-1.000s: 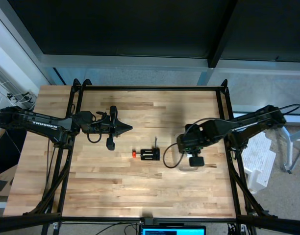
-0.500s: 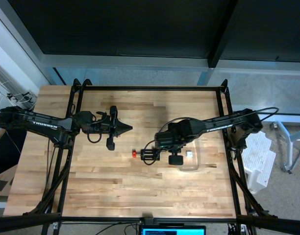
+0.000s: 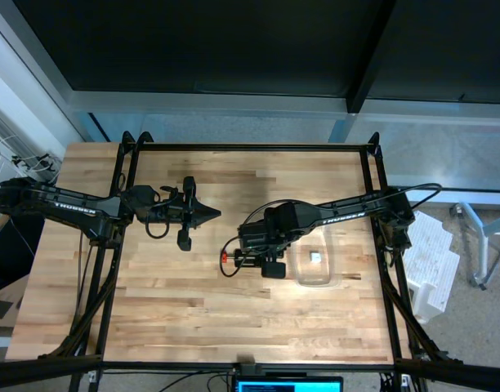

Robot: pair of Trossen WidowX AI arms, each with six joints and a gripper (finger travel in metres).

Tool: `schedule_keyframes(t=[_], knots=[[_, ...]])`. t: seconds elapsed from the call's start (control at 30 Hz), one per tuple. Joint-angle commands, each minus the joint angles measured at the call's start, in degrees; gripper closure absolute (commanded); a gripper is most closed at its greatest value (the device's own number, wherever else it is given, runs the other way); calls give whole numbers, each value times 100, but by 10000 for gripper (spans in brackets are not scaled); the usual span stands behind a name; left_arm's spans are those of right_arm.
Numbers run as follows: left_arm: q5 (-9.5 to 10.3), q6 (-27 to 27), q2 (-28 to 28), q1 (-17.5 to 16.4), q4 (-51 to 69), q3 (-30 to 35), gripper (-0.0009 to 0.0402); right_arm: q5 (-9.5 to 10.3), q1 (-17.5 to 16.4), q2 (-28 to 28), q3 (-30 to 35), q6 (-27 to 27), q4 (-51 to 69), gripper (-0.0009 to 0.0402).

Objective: Pick the USB-C connector and install on taskboard

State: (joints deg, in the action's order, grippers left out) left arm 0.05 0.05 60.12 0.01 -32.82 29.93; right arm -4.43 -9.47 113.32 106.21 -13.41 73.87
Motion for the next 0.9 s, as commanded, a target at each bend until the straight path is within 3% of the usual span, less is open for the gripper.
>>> schedule_keyframes(t=[0.03,0.9], knots=[[-2,-2,0,-2,-2,2,393,4,0,162,133,0,59,393],[-2,-2,0,-2,-2,2,393,-55,11,348,118,-177,-269,393]])
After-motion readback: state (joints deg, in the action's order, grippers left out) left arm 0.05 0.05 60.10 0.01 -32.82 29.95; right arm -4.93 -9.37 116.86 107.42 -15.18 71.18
